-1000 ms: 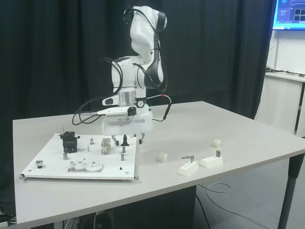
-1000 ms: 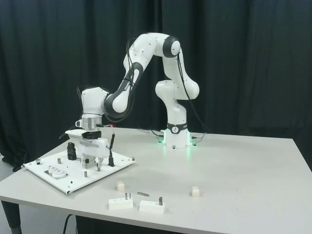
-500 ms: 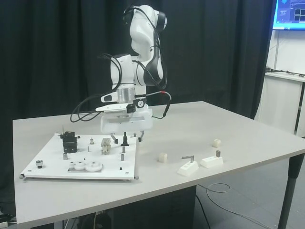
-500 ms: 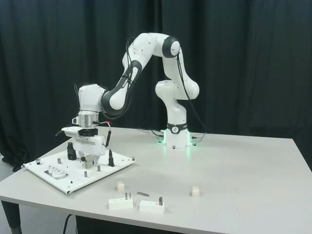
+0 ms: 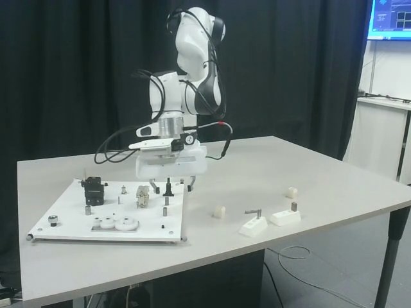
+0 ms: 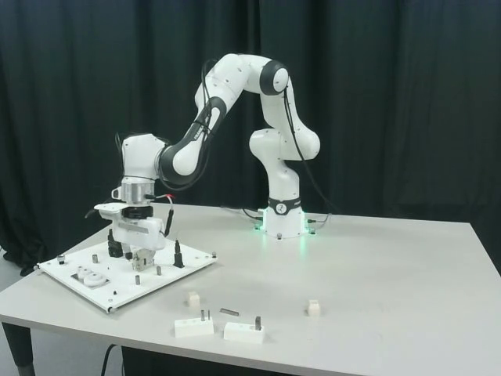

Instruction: Pick square peg 4.

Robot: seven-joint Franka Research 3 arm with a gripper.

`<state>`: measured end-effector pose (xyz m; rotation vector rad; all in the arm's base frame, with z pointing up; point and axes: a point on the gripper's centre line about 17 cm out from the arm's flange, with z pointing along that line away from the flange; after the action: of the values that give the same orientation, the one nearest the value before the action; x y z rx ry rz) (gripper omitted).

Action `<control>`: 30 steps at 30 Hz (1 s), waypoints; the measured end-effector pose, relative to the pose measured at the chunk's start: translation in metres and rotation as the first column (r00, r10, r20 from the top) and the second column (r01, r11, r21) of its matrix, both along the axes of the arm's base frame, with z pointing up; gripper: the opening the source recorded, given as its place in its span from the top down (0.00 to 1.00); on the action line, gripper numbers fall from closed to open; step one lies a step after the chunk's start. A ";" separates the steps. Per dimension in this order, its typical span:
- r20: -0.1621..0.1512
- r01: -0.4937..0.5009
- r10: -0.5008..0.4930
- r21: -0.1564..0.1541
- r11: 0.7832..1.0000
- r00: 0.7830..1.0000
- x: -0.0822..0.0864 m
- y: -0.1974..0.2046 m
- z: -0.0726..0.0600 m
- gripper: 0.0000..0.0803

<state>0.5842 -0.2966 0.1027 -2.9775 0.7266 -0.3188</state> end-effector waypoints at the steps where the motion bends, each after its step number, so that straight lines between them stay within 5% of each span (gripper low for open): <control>1: -0.001 0.000 0.000 0.002 1.000 1.000 0.001 0.000 0.000 0.00; 30: 0.002 0.028 -0.028 0.055 0.998 1.000 0.052 0.041 0.027 0.00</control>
<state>0.6360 -0.2554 0.1297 -2.9171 0.7644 -0.2999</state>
